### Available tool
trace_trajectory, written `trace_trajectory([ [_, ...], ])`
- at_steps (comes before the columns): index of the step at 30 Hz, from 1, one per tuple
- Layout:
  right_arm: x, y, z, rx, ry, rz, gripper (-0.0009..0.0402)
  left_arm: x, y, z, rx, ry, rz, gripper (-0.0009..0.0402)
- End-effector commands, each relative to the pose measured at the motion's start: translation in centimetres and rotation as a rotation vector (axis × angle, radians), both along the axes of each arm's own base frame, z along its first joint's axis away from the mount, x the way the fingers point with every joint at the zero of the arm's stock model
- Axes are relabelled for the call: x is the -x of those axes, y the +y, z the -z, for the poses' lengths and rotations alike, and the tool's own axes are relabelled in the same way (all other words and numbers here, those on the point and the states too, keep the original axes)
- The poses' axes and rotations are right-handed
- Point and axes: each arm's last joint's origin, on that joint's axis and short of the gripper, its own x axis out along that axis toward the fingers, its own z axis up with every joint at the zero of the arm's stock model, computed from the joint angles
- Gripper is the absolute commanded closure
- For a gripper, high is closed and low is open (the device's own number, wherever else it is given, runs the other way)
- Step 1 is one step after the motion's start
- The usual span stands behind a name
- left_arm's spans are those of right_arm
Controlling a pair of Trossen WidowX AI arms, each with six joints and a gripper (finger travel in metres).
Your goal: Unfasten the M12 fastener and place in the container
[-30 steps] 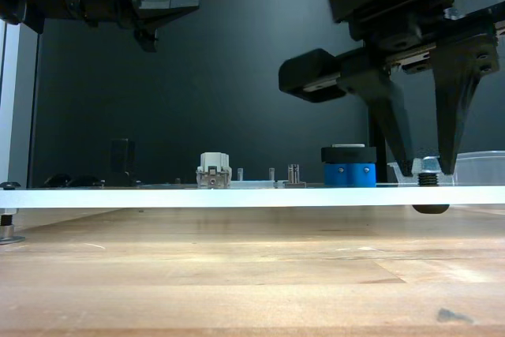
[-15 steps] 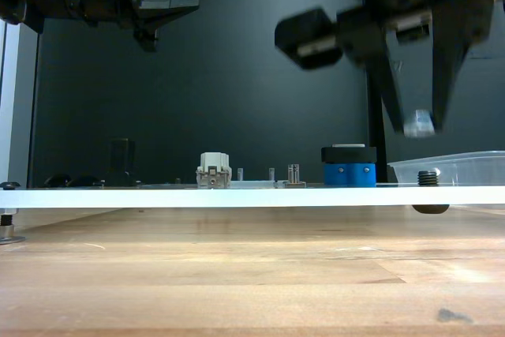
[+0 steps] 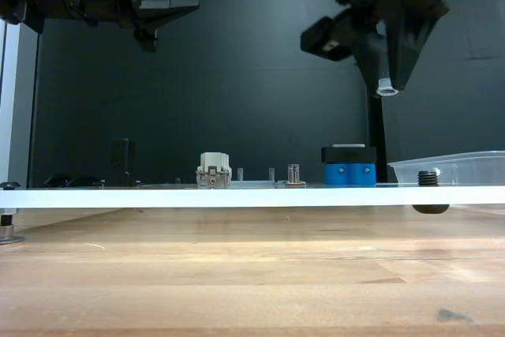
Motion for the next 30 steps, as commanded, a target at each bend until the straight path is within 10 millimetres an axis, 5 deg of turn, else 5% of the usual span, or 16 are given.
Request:
trace_trajectory([
  [1,1.1,-1.7,-0.1,0.0,-0.001,0.042,0.037,0.0,0.0,0.0,0.0,0.0,0.0,0.0393],
  [19,7.9,-9.1,1.7,0.028,0.026,0.246,0.037,0.0,0.0,0.0,0.0,0.0,0.0,0.0393],
  [30,11.5,-11.0,3.0,0.047,0.046,0.315,0.037,0.0,0.0,0.0,0.0,0.0,0.0,0.0393],
])
